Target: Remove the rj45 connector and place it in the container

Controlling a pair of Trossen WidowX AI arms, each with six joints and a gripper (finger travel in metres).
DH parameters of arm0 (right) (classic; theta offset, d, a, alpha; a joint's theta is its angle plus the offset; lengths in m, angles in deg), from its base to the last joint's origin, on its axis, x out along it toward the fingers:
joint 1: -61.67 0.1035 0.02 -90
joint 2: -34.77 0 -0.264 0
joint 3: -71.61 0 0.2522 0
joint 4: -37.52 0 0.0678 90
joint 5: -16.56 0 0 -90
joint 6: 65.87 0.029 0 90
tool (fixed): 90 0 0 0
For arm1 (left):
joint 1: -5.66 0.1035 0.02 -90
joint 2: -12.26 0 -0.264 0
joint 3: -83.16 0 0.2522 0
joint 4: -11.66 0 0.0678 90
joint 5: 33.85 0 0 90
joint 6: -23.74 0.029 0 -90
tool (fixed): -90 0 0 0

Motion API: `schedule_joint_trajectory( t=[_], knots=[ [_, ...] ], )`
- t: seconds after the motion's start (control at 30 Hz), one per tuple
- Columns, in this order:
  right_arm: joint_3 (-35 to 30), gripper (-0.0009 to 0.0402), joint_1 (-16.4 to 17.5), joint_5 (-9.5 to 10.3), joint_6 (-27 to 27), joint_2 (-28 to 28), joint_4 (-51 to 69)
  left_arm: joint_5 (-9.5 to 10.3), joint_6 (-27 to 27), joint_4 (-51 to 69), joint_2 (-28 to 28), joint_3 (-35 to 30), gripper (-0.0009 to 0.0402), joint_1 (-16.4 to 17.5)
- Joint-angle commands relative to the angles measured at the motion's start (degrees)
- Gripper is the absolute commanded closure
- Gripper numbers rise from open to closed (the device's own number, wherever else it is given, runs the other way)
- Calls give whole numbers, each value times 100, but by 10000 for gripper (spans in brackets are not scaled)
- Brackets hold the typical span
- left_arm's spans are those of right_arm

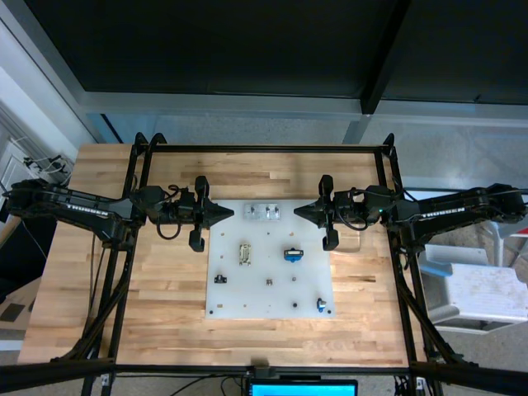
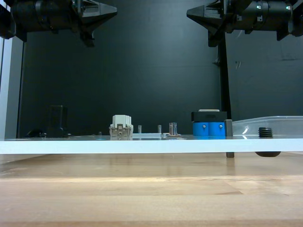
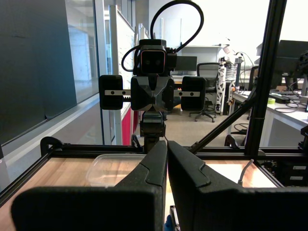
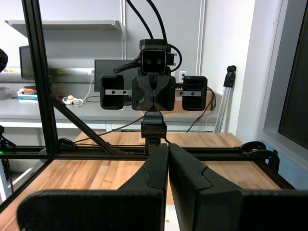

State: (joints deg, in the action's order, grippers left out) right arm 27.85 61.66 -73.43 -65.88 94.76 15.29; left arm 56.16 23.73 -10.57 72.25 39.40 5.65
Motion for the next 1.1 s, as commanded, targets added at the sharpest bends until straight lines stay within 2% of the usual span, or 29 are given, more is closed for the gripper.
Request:
schedule_joint_trajectory(
  t=[0.03,0.4,0.53,0.67,0.87,1.1],
  knots=[
    [-39,393,4,2,13,0,273,2,0,13,0,4,392,2],
    [-39,393,4,2,20,0,245,2,0,13,0,4,392,2],
    [-85,393,13,2,310,0,444,2,0,13,0,4,392,2],
    [-511,393,68,7,442,26,1744,2,0,13,0,4,392,2],
    [-1661,393,245,11,457,382,4336,2,0,13,0,4,392,0],
    [-2680,393,734,4,299,1073,6251,2,0,13,0,4,392,0]
  ],
)
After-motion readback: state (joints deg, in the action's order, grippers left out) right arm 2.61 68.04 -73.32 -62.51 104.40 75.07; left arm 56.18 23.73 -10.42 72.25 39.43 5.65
